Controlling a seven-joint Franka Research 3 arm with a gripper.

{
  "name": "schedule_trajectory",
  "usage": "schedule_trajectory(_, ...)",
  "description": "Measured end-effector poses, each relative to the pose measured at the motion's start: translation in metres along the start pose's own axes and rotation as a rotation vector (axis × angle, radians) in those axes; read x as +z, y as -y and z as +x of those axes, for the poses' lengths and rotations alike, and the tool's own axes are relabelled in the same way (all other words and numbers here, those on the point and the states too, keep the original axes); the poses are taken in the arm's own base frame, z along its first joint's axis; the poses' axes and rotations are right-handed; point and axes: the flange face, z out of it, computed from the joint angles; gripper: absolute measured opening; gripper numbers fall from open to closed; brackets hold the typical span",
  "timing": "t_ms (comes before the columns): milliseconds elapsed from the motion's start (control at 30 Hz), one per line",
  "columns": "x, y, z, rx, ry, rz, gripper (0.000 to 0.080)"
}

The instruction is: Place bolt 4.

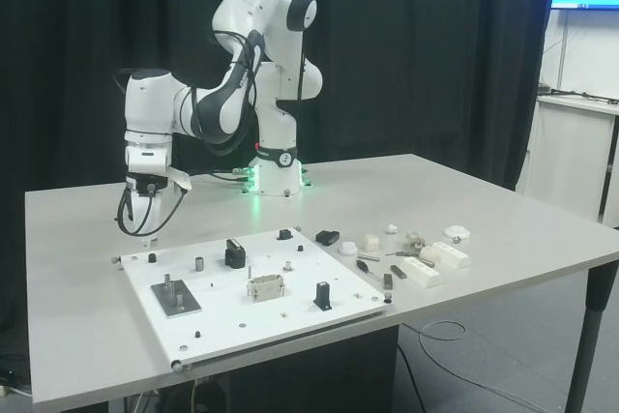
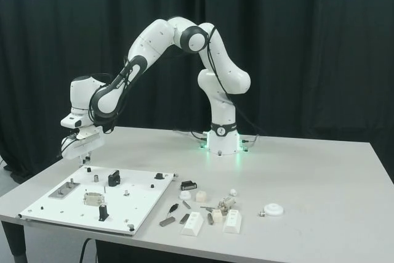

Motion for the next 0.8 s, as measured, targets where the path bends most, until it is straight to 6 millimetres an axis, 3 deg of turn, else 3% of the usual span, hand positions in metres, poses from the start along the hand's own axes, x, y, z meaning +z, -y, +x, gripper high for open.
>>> schedule_trajectory(800, -0.0098, 0.0004, 0.0078, -0.005, -0.018, -0.003, 0.0225)
